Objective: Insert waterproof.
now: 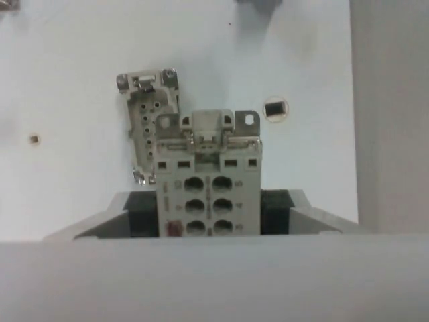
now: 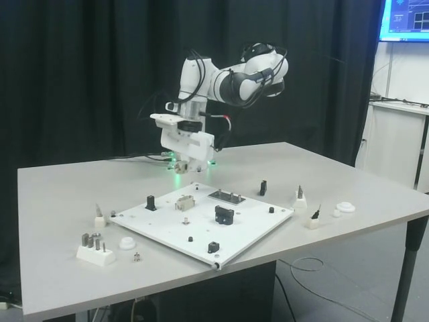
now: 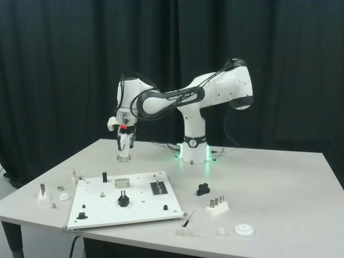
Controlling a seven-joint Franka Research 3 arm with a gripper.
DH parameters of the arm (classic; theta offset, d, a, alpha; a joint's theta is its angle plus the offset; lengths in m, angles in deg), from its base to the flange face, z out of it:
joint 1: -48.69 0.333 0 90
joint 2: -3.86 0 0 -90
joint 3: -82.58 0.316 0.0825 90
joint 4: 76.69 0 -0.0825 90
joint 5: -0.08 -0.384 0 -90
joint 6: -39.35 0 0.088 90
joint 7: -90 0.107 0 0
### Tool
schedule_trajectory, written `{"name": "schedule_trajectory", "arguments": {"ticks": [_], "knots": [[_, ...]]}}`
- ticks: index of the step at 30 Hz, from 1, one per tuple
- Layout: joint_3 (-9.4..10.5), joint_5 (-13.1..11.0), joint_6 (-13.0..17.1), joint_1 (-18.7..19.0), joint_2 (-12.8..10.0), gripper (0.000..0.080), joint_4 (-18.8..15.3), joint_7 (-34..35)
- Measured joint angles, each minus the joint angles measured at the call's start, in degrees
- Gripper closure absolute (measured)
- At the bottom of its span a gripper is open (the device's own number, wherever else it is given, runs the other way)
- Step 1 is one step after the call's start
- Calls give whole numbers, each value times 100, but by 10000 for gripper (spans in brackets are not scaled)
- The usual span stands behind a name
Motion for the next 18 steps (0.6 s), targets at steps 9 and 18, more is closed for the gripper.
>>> {"name": "schedule_trajectory", "arguments": {"ticks": [9,18], "knots": [[267,-241,-6,-285,-95,491,189,-131],[443,-412,-15,-477,-145,491,366,-207]]}}
